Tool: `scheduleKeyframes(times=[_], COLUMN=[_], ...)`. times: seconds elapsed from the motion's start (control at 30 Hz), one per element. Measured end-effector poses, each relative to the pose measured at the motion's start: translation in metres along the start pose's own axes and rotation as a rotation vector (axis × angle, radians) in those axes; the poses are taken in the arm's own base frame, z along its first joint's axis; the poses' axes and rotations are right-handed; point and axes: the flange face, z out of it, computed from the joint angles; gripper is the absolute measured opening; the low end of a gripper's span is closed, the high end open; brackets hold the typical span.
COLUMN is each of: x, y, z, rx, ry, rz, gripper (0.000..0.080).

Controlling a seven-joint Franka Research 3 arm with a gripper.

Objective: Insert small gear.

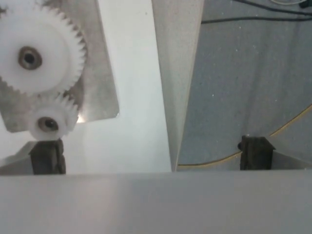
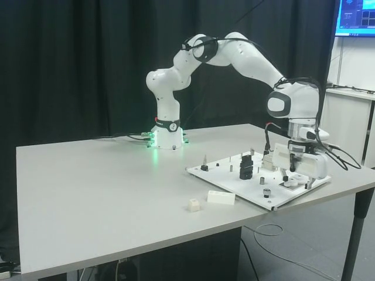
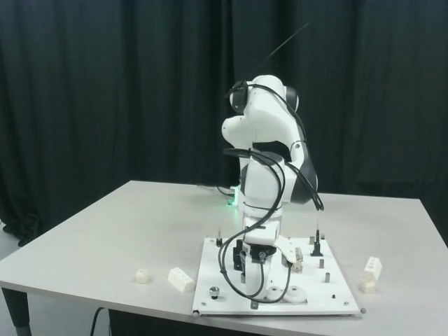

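Small gear [image 1: 48, 123]: one, meshed beside one large gear [image 1: 36, 53].

Robotics lab/test cell. White arm [image 2: 234, 55] bolted to grey worktop [image 2: 99, 175], green light at its base [image 2: 165, 140]. Black curtains [image 3: 105, 91] hang well behind the pincer [image 2: 297, 170]. Monitor [image 2: 355, 17] on wall above & behind pincer. White assembly board [image 3: 273, 290] w/ pegs & fixtures right under pincer; cables [image 1: 253, 19] on floor beyond worktop edge.
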Motion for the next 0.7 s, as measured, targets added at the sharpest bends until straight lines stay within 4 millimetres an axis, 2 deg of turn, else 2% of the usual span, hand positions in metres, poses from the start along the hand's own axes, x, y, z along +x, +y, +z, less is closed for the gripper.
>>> scheduleKeyframes(times=[0.5,0.7], x=[-0.001,0.0], y=[-0.002,-0.002], z=[0.014,0.014], rx=[-0.005,-0.01], ry=[-0.015,-0.016], rz=[-0.011,-0.016], gripper=[0.08,0.08])
